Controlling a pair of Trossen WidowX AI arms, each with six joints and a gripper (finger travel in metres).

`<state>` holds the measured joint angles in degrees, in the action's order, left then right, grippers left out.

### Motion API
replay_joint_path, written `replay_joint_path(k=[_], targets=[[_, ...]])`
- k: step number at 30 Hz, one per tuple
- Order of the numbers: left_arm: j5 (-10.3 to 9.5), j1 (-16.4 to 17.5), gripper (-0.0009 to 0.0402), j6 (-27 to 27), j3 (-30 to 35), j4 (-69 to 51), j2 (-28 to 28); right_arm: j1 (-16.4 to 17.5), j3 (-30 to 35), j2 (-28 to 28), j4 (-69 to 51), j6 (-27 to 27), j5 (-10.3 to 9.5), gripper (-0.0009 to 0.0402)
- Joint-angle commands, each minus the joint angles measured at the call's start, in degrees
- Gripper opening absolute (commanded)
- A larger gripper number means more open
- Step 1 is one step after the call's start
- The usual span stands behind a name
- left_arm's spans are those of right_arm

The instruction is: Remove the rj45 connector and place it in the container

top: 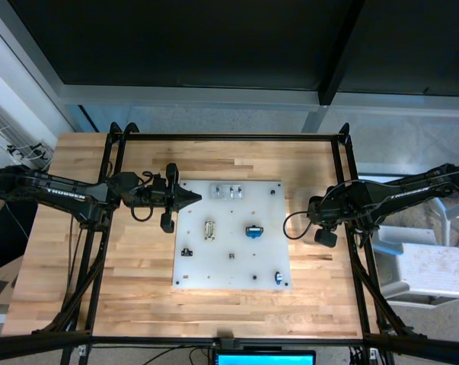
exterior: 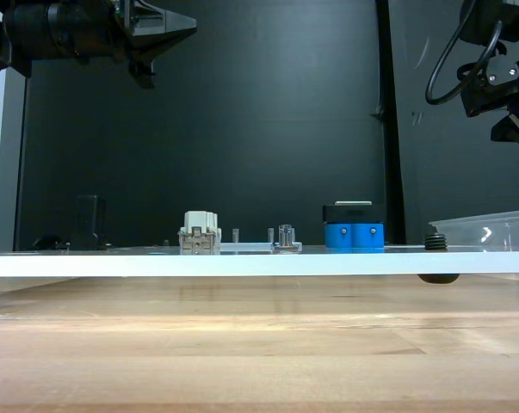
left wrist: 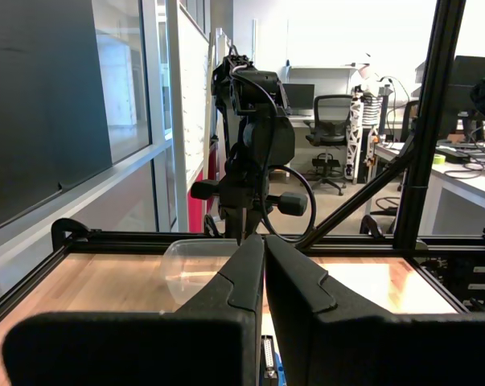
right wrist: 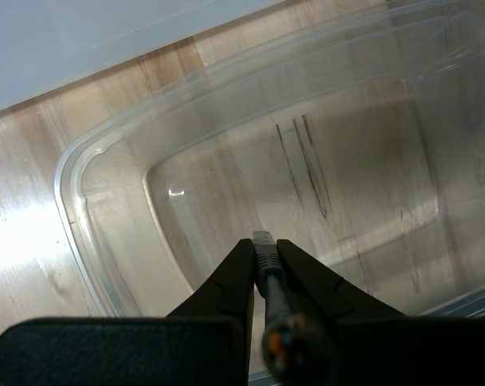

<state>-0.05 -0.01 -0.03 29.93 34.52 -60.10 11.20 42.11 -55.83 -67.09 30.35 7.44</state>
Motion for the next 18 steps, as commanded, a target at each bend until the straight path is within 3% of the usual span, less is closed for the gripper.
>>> replay_joint_path(k=[1, 18], targets=[[0.02, 0.0, 0.0001, 0.0, 0.0, 0.0, 0.0, 0.0, 0.0, -0.2, 0.0, 0.2, 0.02, 0.0], [0.02, 0.0, 0.0001, 0.0, 0.0, 0.0, 0.0, 0.0, 0.0, -0.2, 0.0, 0.8, 1.14, 0.0112]])
